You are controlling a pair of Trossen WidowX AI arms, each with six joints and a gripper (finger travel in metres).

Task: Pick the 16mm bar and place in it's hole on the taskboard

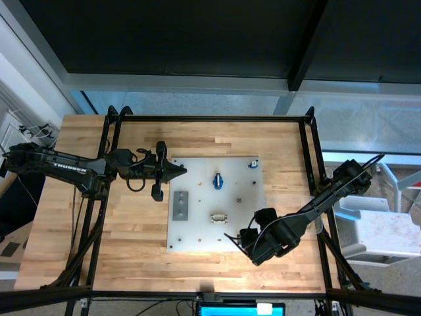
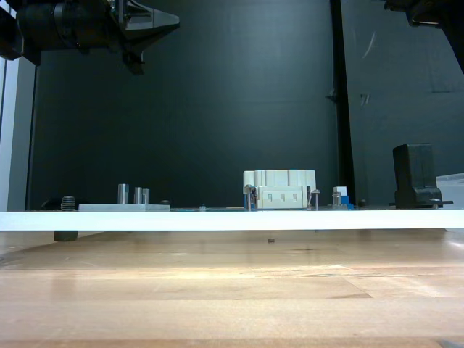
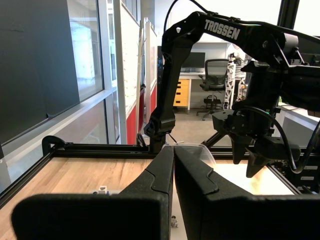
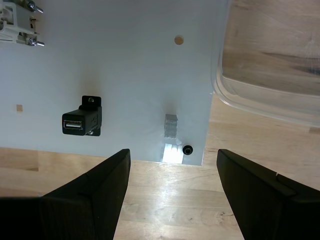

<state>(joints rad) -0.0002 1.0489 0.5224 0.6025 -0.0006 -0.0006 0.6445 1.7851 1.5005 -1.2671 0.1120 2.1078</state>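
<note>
Jaws pressed together on nothing, the black left gripper [image 3: 174, 149] hovers high over the white square task board's [image 1: 197, 237] far left edge, the black right gripper [image 4: 172, 152] hangs wide open and empty above its near right corner, and short silver metal cylinders [image 2: 123, 193] stand upright in the flat grey metal block [image 1: 179, 205], though I cannot tell which is the 16mm bar.

A pale wooden table [image 1: 197, 135] edged by a black metal frame [image 1: 210, 118] stands on a grey-blue floor [image 1: 197, 102]. A dark wall panel [image 1: 197, 33] lies beyond it at twelve o'clock, white furniture [image 1: 378, 227] sits off at three o'clock, and a lit screen [image 1: 240, 309] is at six o'clock. The left wrist view shows a bright office with tall windows [image 3: 87, 55], a black office chair [image 3: 216, 75], a yellow drawer cabinet [image 3: 181, 94] and a desk [image 3: 192, 74] carrying a monitor [image 3: 194, 60]. In the low view a dark backdrop [image 2: 239, 94] fills the space behind the table.
</note>
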